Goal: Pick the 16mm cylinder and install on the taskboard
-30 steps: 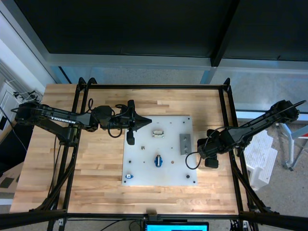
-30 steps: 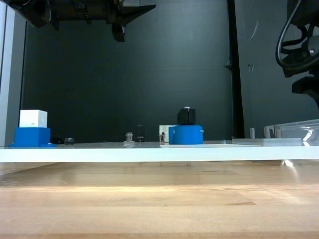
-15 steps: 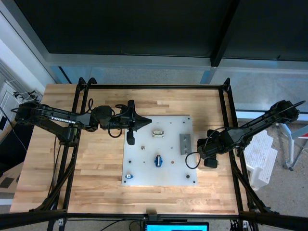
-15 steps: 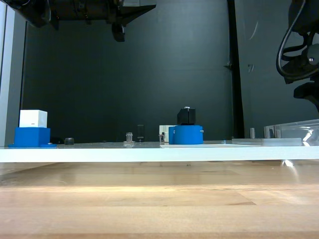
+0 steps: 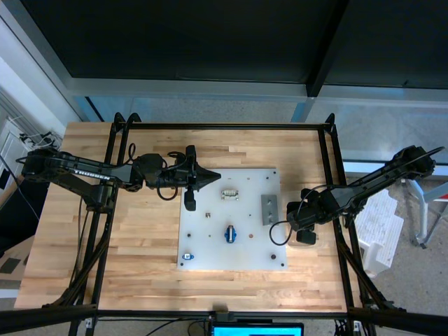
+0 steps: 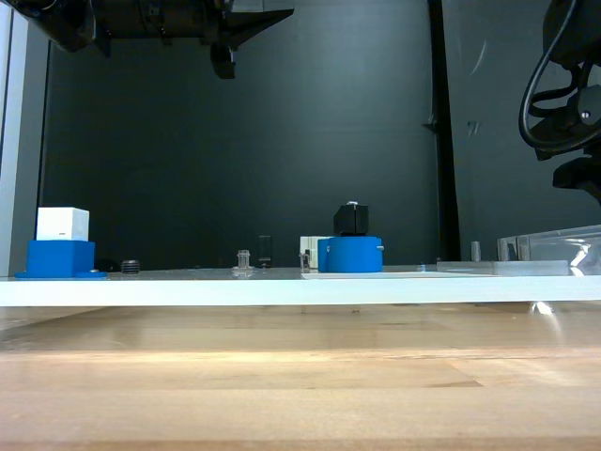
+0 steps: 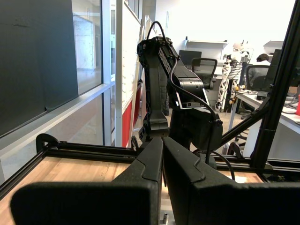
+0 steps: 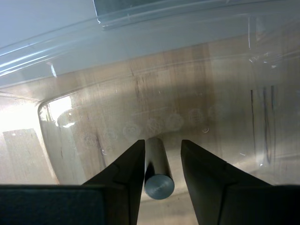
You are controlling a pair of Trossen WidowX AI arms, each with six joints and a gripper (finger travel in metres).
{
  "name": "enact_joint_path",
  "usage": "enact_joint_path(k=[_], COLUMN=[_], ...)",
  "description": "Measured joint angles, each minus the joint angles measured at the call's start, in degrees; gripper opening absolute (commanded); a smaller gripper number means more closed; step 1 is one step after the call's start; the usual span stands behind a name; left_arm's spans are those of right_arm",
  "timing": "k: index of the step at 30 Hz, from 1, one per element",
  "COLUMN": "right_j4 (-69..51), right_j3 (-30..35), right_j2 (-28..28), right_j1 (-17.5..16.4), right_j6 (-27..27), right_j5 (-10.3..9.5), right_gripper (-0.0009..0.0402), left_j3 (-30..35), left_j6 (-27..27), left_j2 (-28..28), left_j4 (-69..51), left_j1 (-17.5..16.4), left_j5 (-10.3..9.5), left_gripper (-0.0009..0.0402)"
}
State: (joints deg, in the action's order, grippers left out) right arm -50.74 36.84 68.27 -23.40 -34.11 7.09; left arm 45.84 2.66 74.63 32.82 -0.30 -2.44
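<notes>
Target 16mm cylinder (image 8: 157, 173) lies in clear tray (image 8: 140, 28), straddled by right hand (image 8: 162, 145), fingers apart, not clamped. Judged light, stiff, slick, apt to roll; grip round sides mid-length. Left hand (image 5: 213, 176), fingers together, hovers above taskboard (image 5: 210, 238) far edge.

Two black robot arms; one pale wooden bench (image 5: 140, 245); one left gripper (image 5: 212, 176) above the far-left part of one white square taskboard (image 5: 210, 238); one right gripper (image 8: 162, 143) in one clear plastic tray (image 8: 140, 28); one rectangular grey metal block (image 5: 269, 208); one blue round fitting (image 5: 229, 234); one beige connector (image 5: 229, 194); one short silver-grey metal 16mm cylinder (image 8: 157, 176) between the right gripper's two parted fingers (image 8: 126, 168).
</notes>
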Motion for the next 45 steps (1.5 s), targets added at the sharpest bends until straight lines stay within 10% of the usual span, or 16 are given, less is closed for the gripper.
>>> enact_joint_path(k=[14,45], right_j4=[0.0,0.7], right_j3=[0.0,0.13], right_j2=[0.0,-0.02], right_j1=[0.04,0.04], right_j6=[0.09,0.5], right_j5=[-0.02,-0.02], right_gripper=[-0.0001,0.0], left_j3=[0.0,0.0], left_j6=[0.0,0.0], left_j2=[0.0,0.0], left_j4=[0.0,0.0], left_j1=[0.0,0.0], left_j5=[-0.02,0.0], left_gripper=[0.0,0.0])
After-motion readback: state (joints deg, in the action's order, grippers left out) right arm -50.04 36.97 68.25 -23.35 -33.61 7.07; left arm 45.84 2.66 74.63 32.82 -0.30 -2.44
